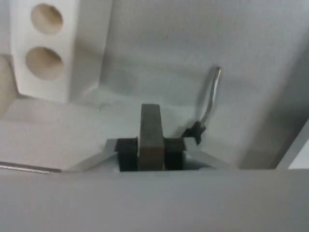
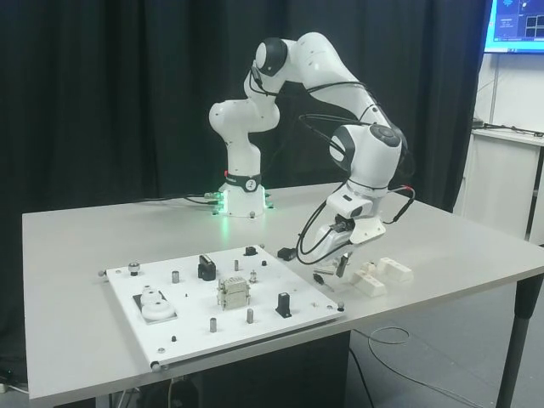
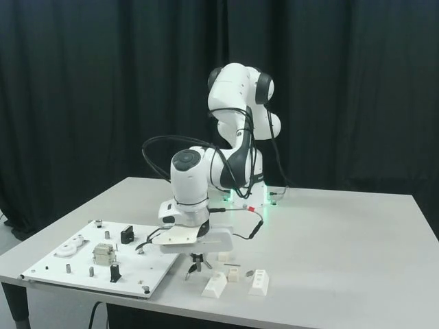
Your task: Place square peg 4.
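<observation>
From the wrist, the gripper [image 1: 151, 153] has its two black fingers [image 1: 126, 151] pressed against a dark square peg [image 1: 150, 133] held upright between them, above the grey desk [image 1: 203, 43]; a white block [image 1: 46, 46] with two round holes stands nearby, and a thin metal pin [image 1: 212, 92] lies on the desk close to the peg. In the first room view the white arm [image 2: 357, 153] bends down over the desk [image 2: 85, 238], its gripper [image 2: 340, 265] hanging low just beside the edge of the white board [image 2: 221, 297] and close to a few white blocks [image 2: 382, 274]. In the second room view the gripper [image 3: 197, 262] hangs just above the desk [image 3: 329, 240], between the board [image 3: 82, 264] and the white blocks [image 3: 236, 279], the peg too small to make out there
</observation>
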Controlling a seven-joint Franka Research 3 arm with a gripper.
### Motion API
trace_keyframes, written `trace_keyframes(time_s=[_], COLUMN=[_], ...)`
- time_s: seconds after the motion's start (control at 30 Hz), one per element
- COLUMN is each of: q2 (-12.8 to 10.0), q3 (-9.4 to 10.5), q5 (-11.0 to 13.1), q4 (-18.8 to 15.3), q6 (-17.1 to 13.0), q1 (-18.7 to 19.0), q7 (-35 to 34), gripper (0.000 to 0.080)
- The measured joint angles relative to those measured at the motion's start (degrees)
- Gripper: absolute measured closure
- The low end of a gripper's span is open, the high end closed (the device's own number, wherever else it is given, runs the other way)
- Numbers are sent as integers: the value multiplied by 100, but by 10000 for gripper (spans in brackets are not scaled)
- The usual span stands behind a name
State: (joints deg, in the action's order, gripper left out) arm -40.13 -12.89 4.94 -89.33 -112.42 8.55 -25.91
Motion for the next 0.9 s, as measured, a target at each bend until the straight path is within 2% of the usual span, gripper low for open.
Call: trace_keyframes(time_s=[0.13,0.17,0.4,0.43,0.47,0.5,0.63,0.67,0.9], q2=[116,142,291,308,325,343,390,398,450], q3=[0,0,0,0,0,1,4,4,7], q5=[-21,-26,-57,-63,-71,-81,-92,-92,-92], q4=[-189,-229,-452,-478,-504,-530,-598,-614,-708], q6=[-114,-134,-283,-301,-314,-326,-366,-380,-425], q1=[36,44,98,105,112,119,136,140,146], q7=[-45,-45,-113,-128,-141,-153,-212,-233,-370], gripper=[707,514,514,207,207,48,48,12,5])
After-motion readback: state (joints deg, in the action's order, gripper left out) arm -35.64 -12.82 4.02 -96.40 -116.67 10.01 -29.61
